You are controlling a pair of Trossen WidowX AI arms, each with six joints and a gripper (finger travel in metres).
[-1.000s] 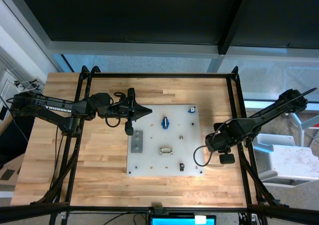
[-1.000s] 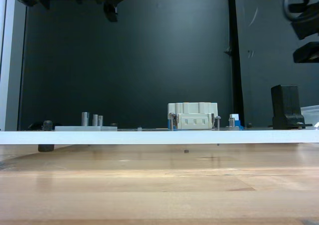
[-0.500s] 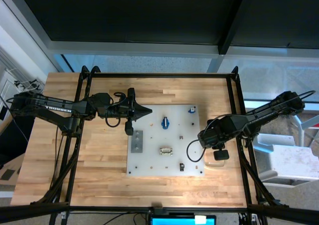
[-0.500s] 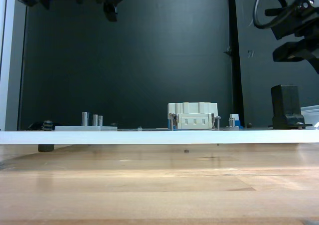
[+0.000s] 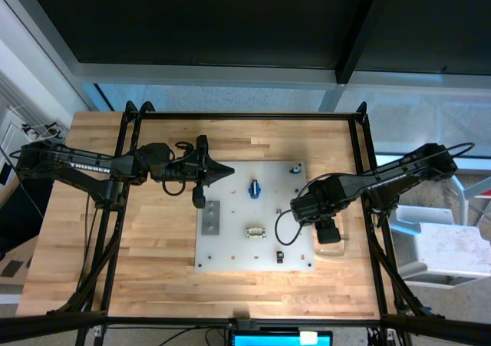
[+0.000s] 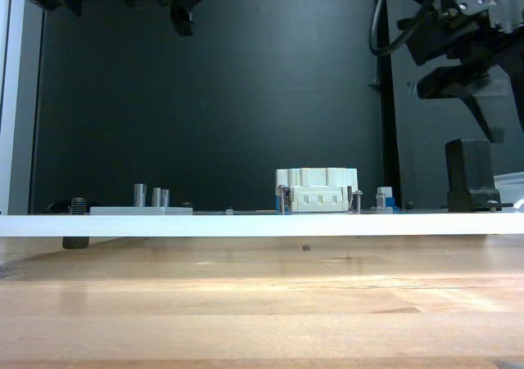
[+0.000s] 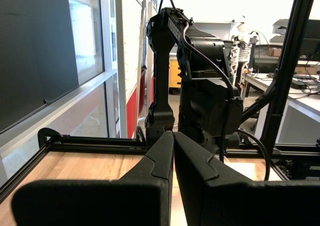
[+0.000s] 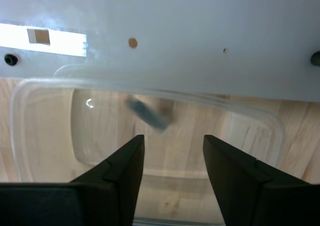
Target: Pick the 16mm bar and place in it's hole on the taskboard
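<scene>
2 claws are mine, and only 1 is near the job. My left claw hangs high over the far left part of the white board. Its fingers are pressed together with nothing between them, as the left wrist view shows plainly.

Just right of it on the board sits a grey metal block. The low view shows short pegs standing on it, which the high view flattens away. Whether the bar's hole is there I cannot tell.

My right claw hangs at the board's right edge, fingers spread wide and empty. Below it a clear plastic tray rests on the wood just beside the board. In the tray lies a short grey bar, free and on its side. It is blurred, but I take it for the 16mm bar.

Its long axis runs slantwise to the line between my fingers, and it lies nearer 1 finger than the other. The right claw is by far the nearer. I judge the coming move calls for a descent and a wrist turn, so the fingers close across the bar and not along it.

Only the right wrist view shows the bar. In the high view my own arm hides it, and the low view does not show it.
</scene>
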